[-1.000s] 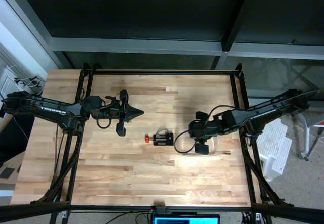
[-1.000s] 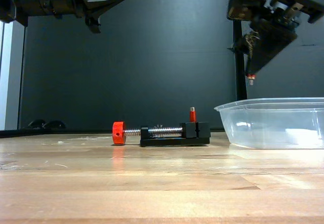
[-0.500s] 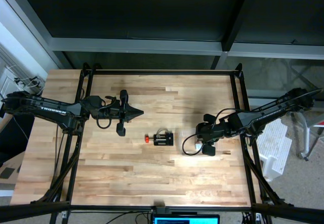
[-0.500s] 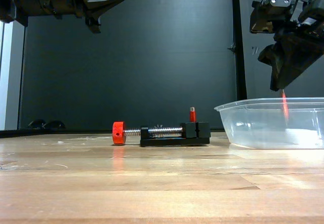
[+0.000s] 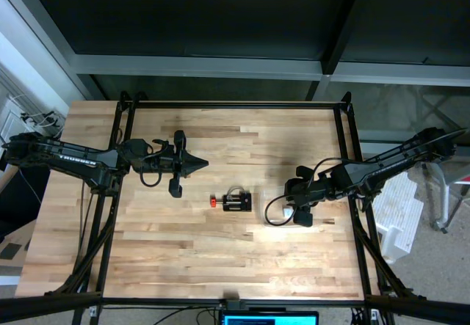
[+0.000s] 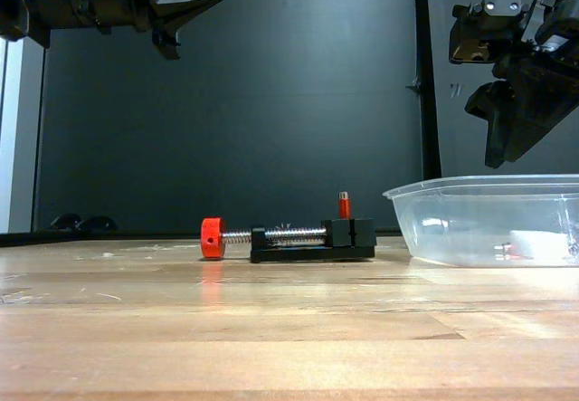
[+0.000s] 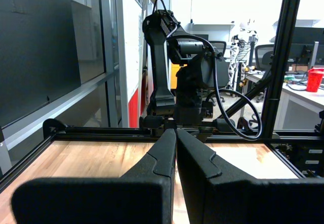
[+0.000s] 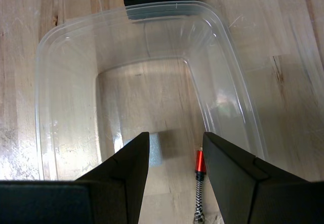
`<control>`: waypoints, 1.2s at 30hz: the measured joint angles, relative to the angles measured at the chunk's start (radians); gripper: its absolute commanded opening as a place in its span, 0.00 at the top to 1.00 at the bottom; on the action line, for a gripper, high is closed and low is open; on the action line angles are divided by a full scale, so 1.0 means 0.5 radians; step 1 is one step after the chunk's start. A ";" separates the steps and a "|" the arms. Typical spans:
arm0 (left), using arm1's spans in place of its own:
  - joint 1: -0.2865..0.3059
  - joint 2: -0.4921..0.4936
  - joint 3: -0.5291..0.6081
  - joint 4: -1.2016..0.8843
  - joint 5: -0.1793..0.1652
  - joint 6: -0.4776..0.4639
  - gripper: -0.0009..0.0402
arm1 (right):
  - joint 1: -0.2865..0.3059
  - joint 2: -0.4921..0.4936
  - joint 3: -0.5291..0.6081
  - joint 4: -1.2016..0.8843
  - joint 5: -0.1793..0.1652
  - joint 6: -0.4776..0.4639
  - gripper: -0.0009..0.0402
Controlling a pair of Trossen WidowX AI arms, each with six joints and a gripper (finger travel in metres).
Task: Remove the RCA connector from the receptacle and place in the container
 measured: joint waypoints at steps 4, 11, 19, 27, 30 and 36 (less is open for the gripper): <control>0.000 0.000 0.000 0.000 0.001 0.000 0.98 | 0.000 0.000 0.000 0.022 -0.001 -0.001 0.63; 0.000 0.000 0.000 0.000 0.000 0.000 0.98 | -0.015 -0.005 0.050 0.165 -0.003 -0.111 0.70; 0.000 0.000 0.001 0.000 0.000 0.000 0.98 | -0.214 -0.006 0.168 0.501 -0.055 -0.467 0.89; 0.000 0.000 0.001 -0.001 0.000 0.000 0.98 | -0.443 -0.020 0.195 0.888 -0.206 -0.764 0.97; 0.000 0.000 0.001 0.000 0.000 0.000 0.98 | -0.528 -0.033 0.195 1.048 -0.327 -0.821 0.98; 0.000 0.000 0.000 0.000 0.000 0.000 0.98 | -0.638 -0.072 0.193 1.306 -0.372 -0.923 0.98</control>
